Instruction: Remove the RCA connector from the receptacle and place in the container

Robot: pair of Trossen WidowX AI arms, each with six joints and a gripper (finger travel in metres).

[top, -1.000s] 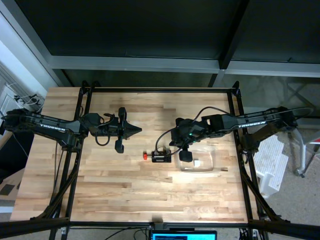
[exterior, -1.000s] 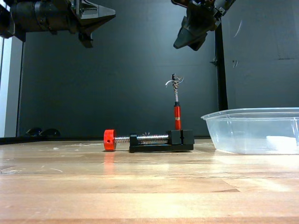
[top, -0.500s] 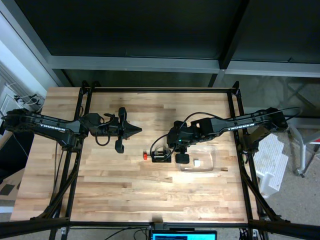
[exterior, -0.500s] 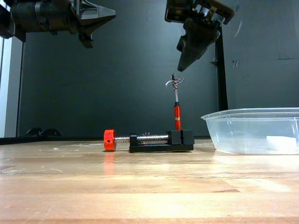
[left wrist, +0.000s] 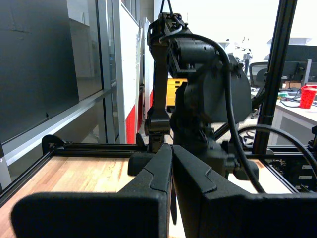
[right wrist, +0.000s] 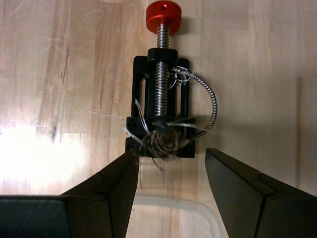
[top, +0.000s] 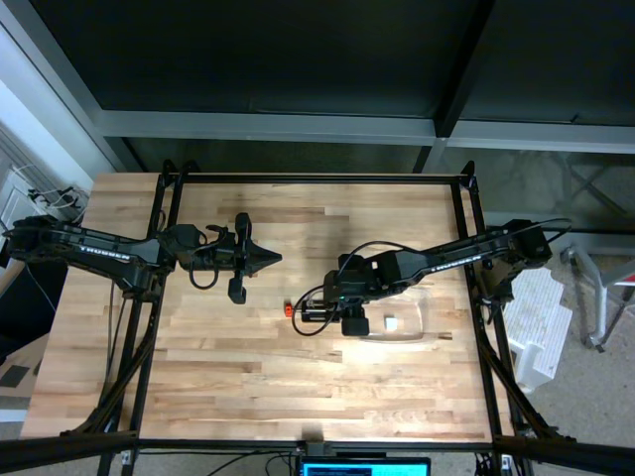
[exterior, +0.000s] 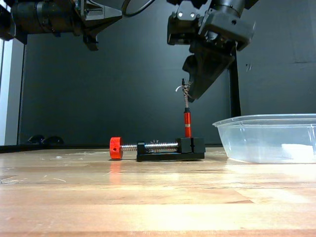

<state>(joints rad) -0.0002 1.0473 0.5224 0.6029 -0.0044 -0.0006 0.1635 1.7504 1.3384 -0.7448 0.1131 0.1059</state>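
Down comes the right end effector (exterior: pixel 190 95): a second ago it hung well above, now it sits at the frayed wire tip of the RCA connector (exterior: pixel 187 123), fingers spread either side, nothing pinched yet. The connector stands upright in the receptacle (exterior: pixel 170 148), near the container (exterior: pixel 266 140). A pinch looks next. The left end effector (top: pixel 270 258) stays parked, fingers pressed together.

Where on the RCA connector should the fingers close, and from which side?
Probably grip the RCA connector by its red sleeve above the receptacle, coming straight down: it stands upright. The open right gripper hovers over its frayed top; the left gripper hangs shut, high at left.
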